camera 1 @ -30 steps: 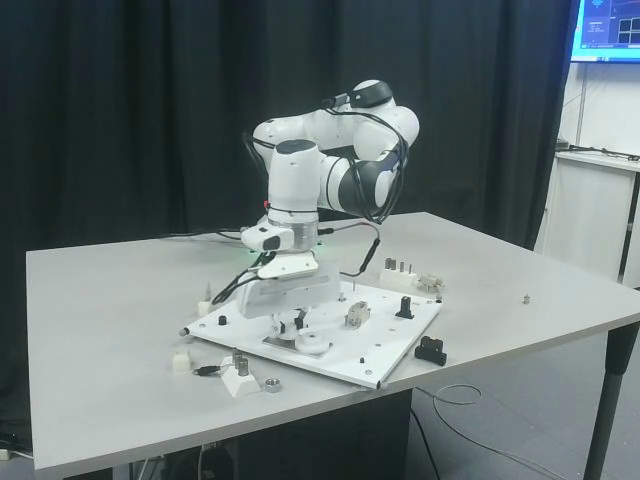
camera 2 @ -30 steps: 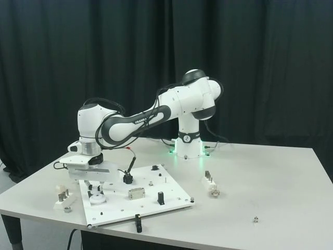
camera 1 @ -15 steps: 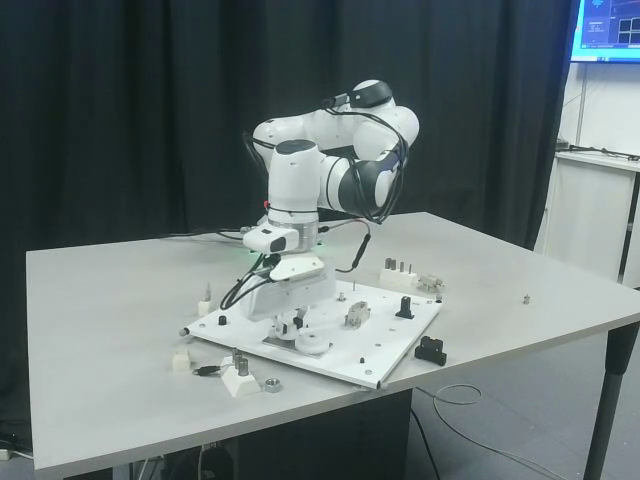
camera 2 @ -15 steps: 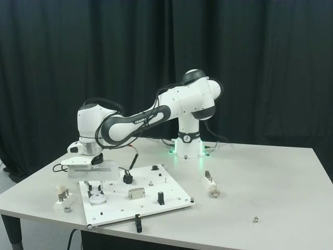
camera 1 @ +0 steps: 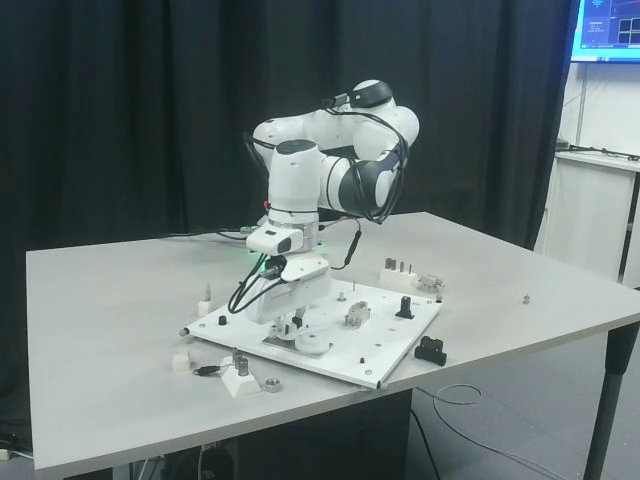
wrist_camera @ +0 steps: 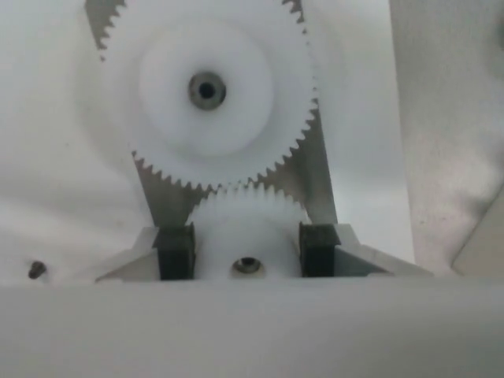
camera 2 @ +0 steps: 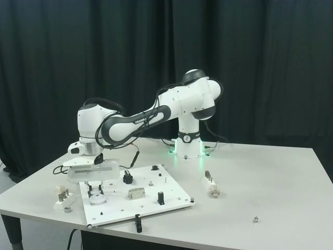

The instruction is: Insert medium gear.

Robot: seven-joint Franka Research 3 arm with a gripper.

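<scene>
Wrist view had the fingers (wrist_camera: 176, 250) straddling the medium gear (wrist_camera: 247, 228), though clamped or just beside, couldn't tell; it meshed with the large gear (wrist_camera: 207, 90). Probably light, stiff, slippery plastic, best gripped by its hub.

The white arm (camera 1: 330, 150) bends low over a white board (camera 1: 385, 345) lying on the grey desk (camera 1: 100, 300), its tool (camera 1: 296, 322) hanging just above a white gear (camera 1: 313, 343) on the board. A black bracket (camera 1: 432, 350) sits beside the board's near corner.
</scene>
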